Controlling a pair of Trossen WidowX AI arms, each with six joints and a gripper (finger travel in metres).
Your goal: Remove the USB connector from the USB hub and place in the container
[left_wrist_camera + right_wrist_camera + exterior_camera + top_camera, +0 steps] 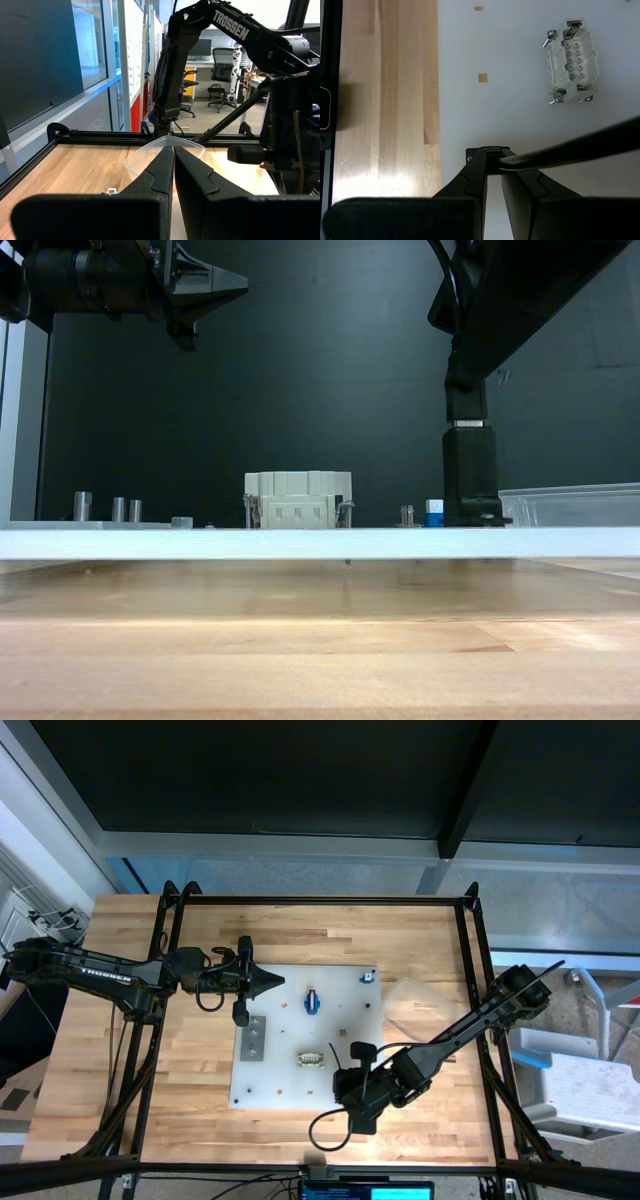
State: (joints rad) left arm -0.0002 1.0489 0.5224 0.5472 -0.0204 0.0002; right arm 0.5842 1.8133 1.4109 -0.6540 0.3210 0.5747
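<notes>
1. Right hand [493,161] is clamped on the USB connector [520,160], which stands upright in the USB hub [470,480]; judged pull axis: vertical.
2. Container [415,1005] lies nearby, toward this arm's base.
3. Left hand [268,981], fingers together, hovers well apart.

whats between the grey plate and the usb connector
The beige connector, in high and low views. Right gripper grips the USB connector; left gripper hangs over the left of the board.

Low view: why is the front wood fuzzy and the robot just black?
Low view: the table up front is out of focus, and the right gripper, down at the USB hub, is a silhouette against a dark backdrop. High view: sharper; the left gripper hangs over the board's left edge.
</notes>
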